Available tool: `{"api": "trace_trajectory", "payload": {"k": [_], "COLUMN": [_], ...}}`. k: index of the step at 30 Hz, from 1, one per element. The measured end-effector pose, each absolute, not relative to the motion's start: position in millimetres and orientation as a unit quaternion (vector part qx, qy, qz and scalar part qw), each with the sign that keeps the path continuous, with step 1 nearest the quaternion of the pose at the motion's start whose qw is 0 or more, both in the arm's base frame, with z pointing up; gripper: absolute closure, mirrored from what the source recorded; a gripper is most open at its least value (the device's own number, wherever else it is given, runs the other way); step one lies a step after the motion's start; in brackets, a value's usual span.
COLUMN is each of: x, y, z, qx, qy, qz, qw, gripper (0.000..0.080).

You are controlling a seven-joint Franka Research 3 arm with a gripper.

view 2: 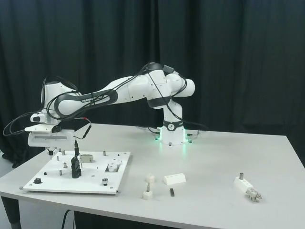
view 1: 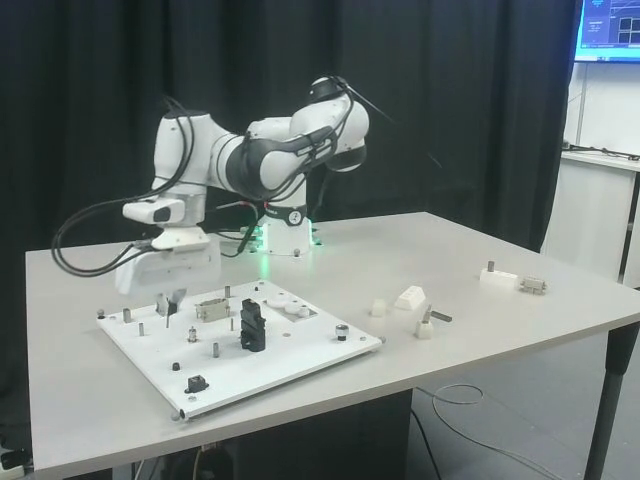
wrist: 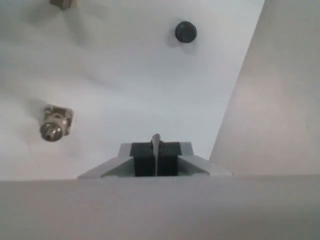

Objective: Insert round peg 1.

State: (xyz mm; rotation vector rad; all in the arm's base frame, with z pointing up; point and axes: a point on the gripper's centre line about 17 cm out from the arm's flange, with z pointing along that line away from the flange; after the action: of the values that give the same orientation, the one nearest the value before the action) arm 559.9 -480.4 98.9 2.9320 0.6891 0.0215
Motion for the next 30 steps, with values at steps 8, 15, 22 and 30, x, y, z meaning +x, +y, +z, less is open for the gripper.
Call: {"api": "trace_trajectory", "payload": {"k": [8, 15, 22, 30], "x": [561.4, 563.0, 560.6, 550.6], "y": [-490.6, -497.2, -498.9, -500.2], "z": [85.0, 77.8, 73.0, 69.4], "qx": [0.973, 0.973, 0.974, 0.972], "qy": [0.226, 0.225, 0.223, 0.231], "qz": [0.021, 0.031, 0.039, 0.033], "qw": [0.047, 0.034, 0.019, 0.005], "gripper": [0.0785, 0.0785, 0.0785, 0.0785]}}
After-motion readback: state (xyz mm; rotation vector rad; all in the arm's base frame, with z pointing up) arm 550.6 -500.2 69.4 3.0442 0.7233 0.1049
